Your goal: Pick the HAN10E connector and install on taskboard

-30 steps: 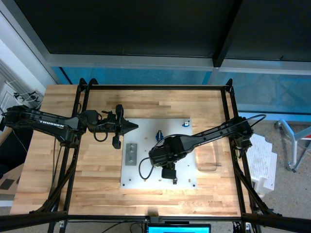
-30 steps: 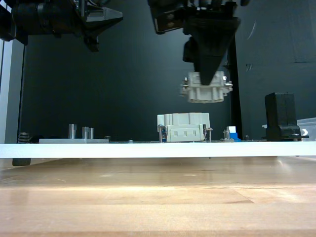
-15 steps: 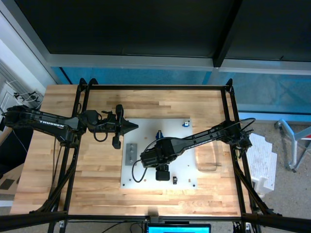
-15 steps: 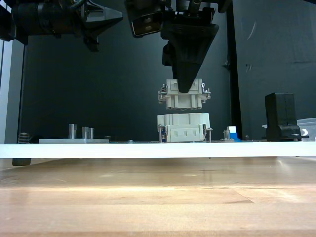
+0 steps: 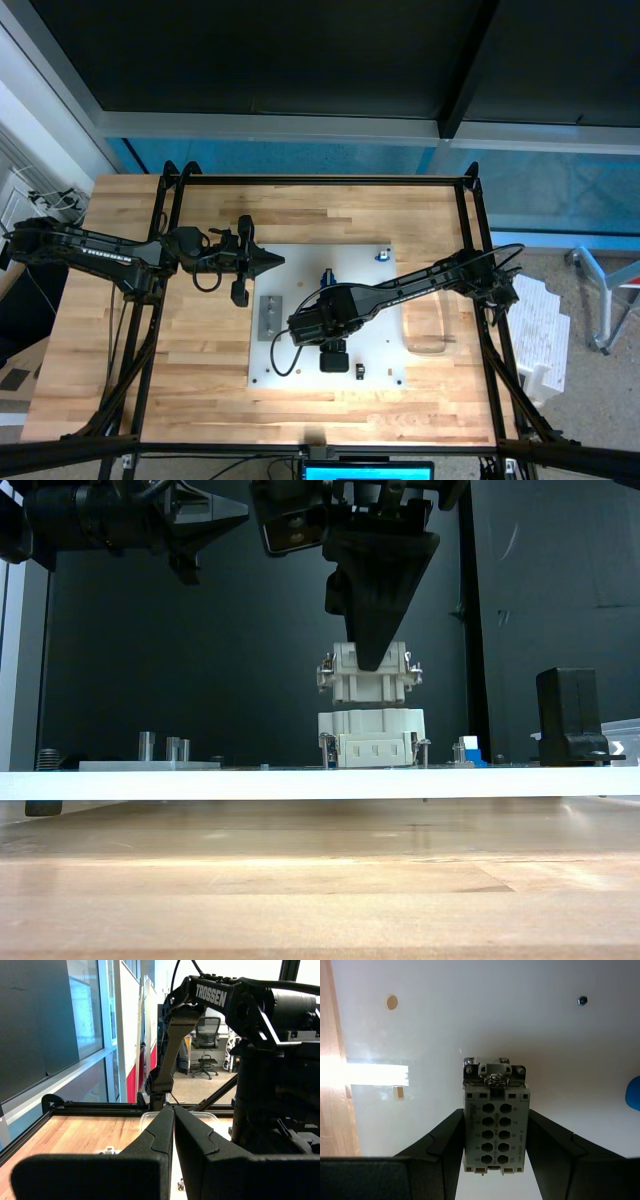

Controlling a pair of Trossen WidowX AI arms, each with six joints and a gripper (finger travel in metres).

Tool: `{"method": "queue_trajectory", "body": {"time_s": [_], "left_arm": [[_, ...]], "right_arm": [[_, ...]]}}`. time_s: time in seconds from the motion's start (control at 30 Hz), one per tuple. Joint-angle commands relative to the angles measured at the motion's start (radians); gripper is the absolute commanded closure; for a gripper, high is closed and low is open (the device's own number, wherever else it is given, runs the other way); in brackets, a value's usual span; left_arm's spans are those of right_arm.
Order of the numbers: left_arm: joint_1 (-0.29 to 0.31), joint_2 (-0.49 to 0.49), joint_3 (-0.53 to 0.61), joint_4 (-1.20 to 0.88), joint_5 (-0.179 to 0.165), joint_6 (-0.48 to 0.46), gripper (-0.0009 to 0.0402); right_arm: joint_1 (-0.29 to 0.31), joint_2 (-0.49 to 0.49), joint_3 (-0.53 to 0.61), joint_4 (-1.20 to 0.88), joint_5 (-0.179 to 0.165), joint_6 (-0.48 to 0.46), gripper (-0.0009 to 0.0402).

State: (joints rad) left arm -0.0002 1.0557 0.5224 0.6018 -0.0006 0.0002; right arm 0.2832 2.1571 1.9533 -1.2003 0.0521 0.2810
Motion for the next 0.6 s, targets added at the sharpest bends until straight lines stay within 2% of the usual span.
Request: {"method": "queue_trajectory", "body": {"time_s": [0.03, 0.6], "left_arm": [[0.000, 0.000, 0.000, 0.000, 0.000, 0.000, 0.0392], [0.000, 0.000, 0.000, 0.000, 0.000, 0.000, 0.0392]], "right_arm": [[0.001, 0.013, -0.002, 0.006, -0.001, -0.002, 0.0375], [0.006, 0.013, -0.014, 0.011, -0.002, -0.003, 0.0375]]}}
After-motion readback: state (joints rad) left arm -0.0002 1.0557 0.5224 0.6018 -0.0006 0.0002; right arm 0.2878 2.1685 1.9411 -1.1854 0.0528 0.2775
